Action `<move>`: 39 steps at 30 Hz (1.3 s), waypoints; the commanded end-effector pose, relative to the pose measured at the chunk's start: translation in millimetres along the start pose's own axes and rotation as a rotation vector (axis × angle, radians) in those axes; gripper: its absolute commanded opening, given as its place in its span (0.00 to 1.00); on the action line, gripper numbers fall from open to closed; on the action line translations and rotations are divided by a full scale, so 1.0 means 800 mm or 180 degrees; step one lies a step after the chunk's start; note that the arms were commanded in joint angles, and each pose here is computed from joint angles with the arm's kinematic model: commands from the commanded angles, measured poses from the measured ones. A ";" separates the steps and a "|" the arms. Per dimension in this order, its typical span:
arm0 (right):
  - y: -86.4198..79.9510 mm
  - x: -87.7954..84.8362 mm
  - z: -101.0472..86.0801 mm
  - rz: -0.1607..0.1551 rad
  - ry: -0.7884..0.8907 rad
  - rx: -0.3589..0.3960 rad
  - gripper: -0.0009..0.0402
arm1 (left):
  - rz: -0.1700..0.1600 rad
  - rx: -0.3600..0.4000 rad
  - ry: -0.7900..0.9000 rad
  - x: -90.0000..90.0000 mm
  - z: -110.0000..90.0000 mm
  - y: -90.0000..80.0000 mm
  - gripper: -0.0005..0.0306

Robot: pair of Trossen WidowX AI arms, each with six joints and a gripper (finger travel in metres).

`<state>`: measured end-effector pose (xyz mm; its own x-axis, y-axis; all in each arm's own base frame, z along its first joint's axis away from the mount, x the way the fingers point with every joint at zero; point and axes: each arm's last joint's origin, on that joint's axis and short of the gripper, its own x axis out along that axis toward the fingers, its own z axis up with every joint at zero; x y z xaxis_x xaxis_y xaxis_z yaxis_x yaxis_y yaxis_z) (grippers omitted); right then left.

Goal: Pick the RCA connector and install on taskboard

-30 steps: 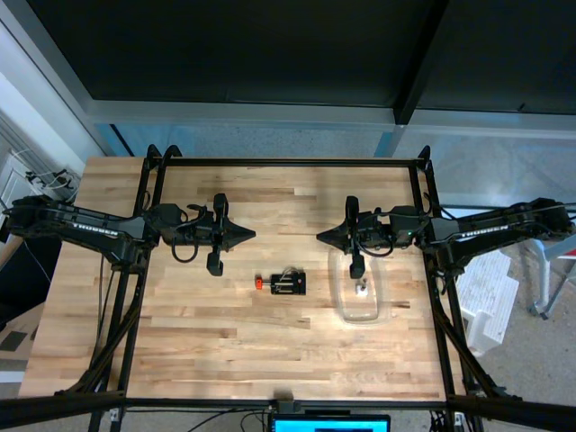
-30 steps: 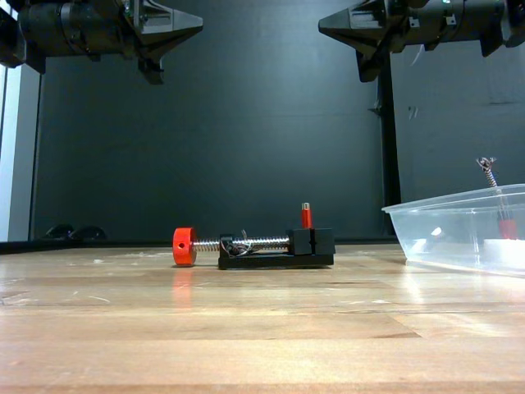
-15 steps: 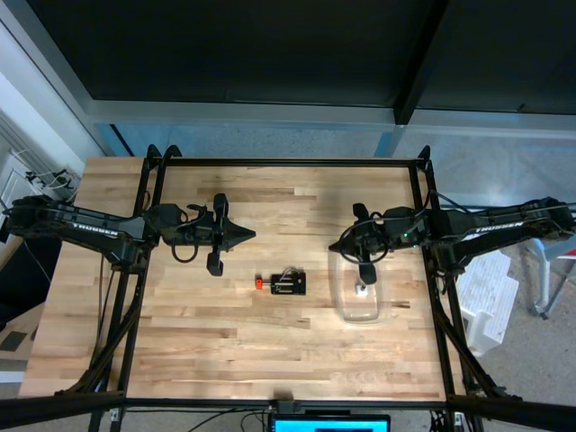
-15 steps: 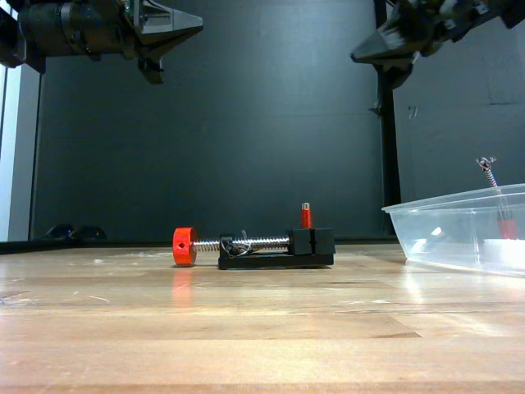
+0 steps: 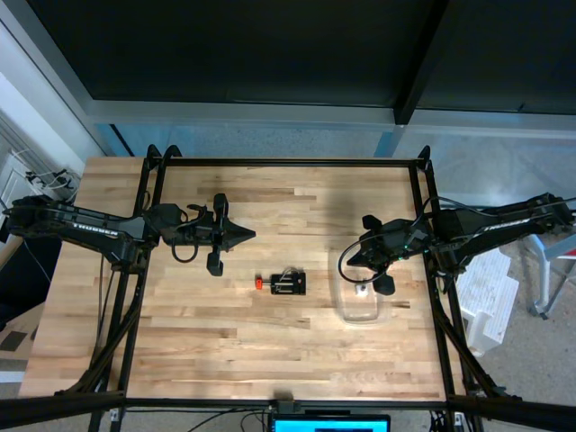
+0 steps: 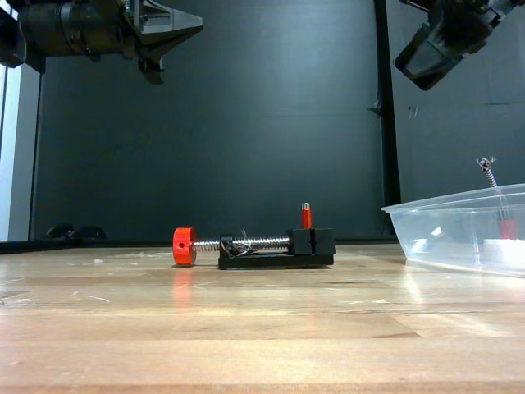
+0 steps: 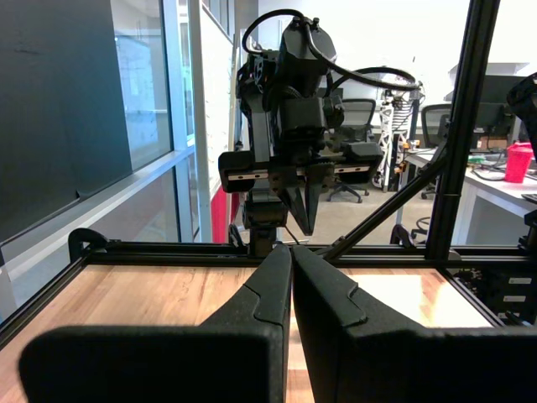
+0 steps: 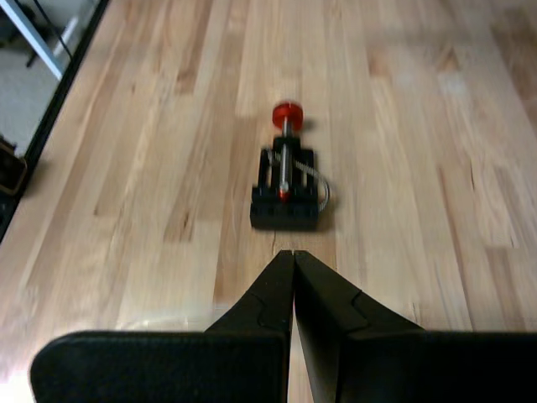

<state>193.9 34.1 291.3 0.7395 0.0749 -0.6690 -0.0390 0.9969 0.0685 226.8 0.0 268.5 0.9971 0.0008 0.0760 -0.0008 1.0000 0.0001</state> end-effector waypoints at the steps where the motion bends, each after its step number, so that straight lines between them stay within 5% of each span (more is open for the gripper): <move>1: 0.002 -0.004 -0.005 -0.0009 0.0194 -0.0032 0.02 | 0.0000 0.0000 -0.0001 0.000 0.000 0.000 0.02; 12: 0.022 -0.012 -0.027 0.0034 0.0725 -0.0159 0.02 | -0.0001 0.0000 -0.0002 0.000 0.000 0.000 0.02; 23: 0.026 -0.010 -0.045 -0.0105 0.1236 -0.0178 0.04 | -0.0001 0.0000 -0.0002 0.000 0.000 0.000 0.02; 39: 0.028 0.029 -0.071 -0.0231 0.1518 -0.0024 0.44 | -0.0001 0.0000 -0.0001 0.000 0.000 0.000 0.02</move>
<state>171.0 59.2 239.0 0.3583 0.0112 -0.9335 -0.0105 0.9999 0.0080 226.8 0.0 268.6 0.9970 0.0008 0.0768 -0.0007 1.0000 -0.0003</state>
